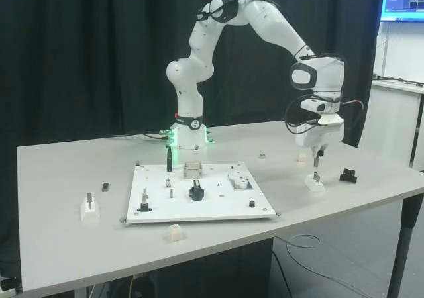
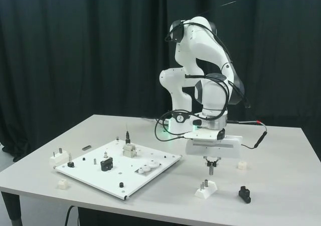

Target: Insert round peg 4.

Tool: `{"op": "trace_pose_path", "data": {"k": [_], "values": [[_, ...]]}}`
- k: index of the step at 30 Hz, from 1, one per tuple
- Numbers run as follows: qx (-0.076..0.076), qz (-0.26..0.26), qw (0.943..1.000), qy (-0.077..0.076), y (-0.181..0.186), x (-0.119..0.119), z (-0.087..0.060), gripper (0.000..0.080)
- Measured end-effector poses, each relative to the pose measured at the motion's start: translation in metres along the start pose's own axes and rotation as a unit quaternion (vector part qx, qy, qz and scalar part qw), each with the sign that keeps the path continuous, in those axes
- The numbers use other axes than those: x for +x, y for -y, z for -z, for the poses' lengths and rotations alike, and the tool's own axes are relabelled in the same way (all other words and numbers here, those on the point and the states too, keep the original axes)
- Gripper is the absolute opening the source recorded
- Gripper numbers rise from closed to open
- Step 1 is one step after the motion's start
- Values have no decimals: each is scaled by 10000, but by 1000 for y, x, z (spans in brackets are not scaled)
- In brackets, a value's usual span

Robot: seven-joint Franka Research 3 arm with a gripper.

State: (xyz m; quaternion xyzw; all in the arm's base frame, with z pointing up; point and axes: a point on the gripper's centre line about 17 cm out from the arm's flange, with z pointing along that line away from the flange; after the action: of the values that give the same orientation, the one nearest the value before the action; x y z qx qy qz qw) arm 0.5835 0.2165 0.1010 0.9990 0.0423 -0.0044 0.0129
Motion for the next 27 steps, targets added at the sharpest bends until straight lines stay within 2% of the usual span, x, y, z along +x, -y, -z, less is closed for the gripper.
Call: {"op": "trace_pose_path", "data": {"k": [9,27], "values": [[16,3,10000,-32,1,1,6,146],[19,5,10000,-39,1,1,6,146]]}}
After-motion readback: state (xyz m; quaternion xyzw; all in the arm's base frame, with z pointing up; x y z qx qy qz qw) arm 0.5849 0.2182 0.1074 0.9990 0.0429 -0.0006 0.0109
